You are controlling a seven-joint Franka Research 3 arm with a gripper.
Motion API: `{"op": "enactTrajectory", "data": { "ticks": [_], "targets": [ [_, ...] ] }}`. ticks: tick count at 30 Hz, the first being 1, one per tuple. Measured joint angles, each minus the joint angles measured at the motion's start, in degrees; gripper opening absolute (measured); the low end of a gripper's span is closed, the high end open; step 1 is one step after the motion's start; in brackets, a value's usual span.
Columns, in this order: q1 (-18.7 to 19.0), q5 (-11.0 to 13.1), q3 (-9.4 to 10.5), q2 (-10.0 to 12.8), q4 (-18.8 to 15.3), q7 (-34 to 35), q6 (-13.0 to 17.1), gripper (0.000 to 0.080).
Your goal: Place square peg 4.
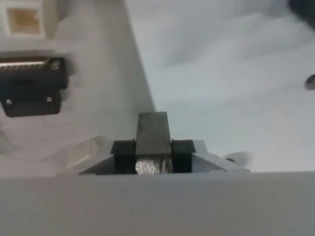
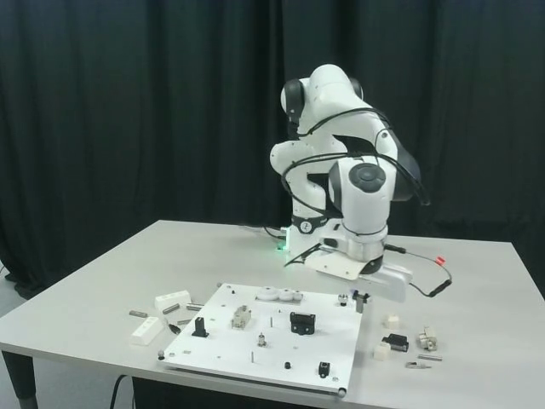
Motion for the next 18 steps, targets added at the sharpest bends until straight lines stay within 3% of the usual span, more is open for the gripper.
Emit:
{"op": "enactTrajectory", "data": {
  "ticks": [9, 18],
  "targets": [
    [2.86, 0.02, 0.05, -1.87, -5.47, 2.34, 5.90, 0.0152],
    [5.05, 0.02, 0.05, -3.14, -8.93, 3.65, 9.70, 0.0152]
  ]
}}
